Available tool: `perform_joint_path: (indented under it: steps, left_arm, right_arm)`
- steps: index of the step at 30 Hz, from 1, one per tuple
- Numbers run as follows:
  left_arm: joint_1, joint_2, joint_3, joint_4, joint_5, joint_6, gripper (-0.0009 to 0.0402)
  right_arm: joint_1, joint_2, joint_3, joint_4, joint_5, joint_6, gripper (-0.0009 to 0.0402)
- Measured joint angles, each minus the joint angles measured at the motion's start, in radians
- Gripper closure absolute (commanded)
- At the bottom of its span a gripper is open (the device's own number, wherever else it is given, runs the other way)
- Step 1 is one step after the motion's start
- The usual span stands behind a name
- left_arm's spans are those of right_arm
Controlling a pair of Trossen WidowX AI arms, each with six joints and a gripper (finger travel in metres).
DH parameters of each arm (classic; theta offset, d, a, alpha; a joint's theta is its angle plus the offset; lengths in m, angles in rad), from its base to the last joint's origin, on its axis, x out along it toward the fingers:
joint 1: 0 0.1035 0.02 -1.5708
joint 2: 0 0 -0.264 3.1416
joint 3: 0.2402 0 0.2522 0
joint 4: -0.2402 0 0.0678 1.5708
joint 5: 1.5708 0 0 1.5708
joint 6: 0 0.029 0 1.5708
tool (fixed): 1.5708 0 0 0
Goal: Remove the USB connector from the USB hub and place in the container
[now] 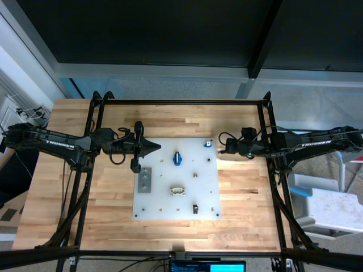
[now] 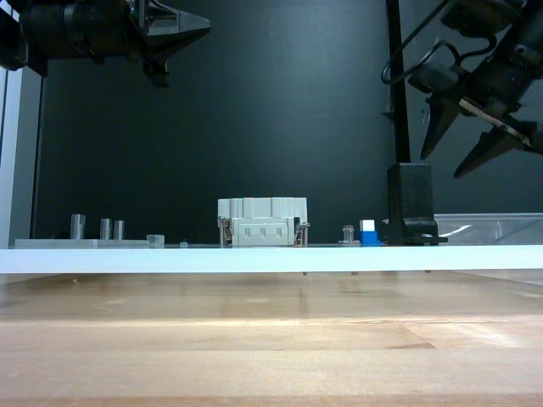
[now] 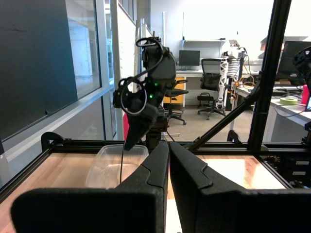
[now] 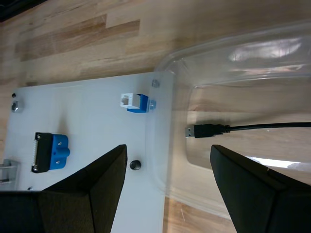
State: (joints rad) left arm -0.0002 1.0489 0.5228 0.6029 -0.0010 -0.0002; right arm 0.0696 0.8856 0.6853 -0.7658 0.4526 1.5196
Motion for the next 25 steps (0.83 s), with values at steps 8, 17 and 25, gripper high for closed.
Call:
perform_joint_path:
  steps: [8,17,25]
  left_arm:
    - [0.000,0.000,0.000,0.000,0.000,0.000,0.0393]
    - [0.000,0.000,0.000,0.000,0.000,0.000,0.0392]
    - [0.000,0.000,0.000,0.000,0.000,0.000,0.0393]
  right_arm:
    - [0.000,0.016,0.109,-0.136,-0.001,-0.079,0.0153]
    - [0.001,0.075,0.222,-0.322,-0.032,-0.191,0.0168]
    - [0.002,0.149,0.314,-0.406,-0.049,-0.279,0.0205]
